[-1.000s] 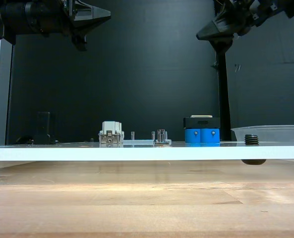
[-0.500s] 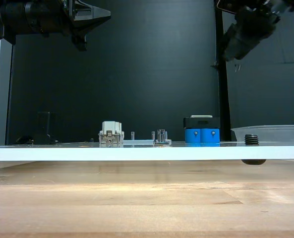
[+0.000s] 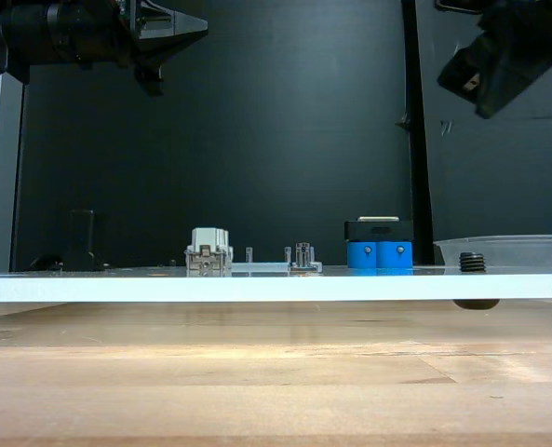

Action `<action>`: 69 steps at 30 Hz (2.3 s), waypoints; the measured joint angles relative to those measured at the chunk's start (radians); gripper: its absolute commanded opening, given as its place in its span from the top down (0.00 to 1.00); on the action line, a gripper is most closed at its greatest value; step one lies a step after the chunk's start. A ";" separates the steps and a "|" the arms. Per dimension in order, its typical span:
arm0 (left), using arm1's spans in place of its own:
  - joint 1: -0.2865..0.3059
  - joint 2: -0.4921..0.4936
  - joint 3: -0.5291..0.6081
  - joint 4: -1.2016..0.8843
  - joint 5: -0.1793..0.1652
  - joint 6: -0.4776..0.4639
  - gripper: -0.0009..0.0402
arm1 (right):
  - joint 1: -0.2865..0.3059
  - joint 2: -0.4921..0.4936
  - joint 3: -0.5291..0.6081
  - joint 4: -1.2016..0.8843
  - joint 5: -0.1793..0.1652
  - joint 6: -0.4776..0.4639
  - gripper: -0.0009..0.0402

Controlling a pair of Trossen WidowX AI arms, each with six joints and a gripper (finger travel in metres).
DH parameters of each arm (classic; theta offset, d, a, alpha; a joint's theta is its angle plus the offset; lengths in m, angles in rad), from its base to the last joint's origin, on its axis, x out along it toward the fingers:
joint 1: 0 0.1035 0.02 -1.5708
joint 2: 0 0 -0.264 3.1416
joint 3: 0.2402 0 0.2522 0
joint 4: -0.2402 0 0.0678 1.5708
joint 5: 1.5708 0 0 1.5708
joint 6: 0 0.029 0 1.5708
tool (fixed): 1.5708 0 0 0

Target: Remove the rj45 connector and place it in the container

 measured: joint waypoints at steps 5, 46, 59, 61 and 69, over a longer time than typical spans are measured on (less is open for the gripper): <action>0.000 0.000 0.000 0.000 0.000 0.000 0.98 | 0.059 0.000 0.000 -0.060 0.047 0.084 0.98; 0.000 0.000 0.000 0.000 0.000 0.000 0.98 | 0.287 0.222 0.136 -0.103 0.053 0.299 0.48; 0.000 0.000 0.000 0.000 0.000 0.000 0.98 | 0.284 0.244 0.135 -0.060 0.055 0.295 0.49; 0.000 0.000 0.000 0.000 0.000 0.000 0.98 | 0.281 0.263 0.134 -0.044 0.055 0.294 0.48; 0.000 0.000 0.000 0.000 0.000 0.000 0.98 | 0.264 0.299 0.123 -0.006 0.077 0.291 0.44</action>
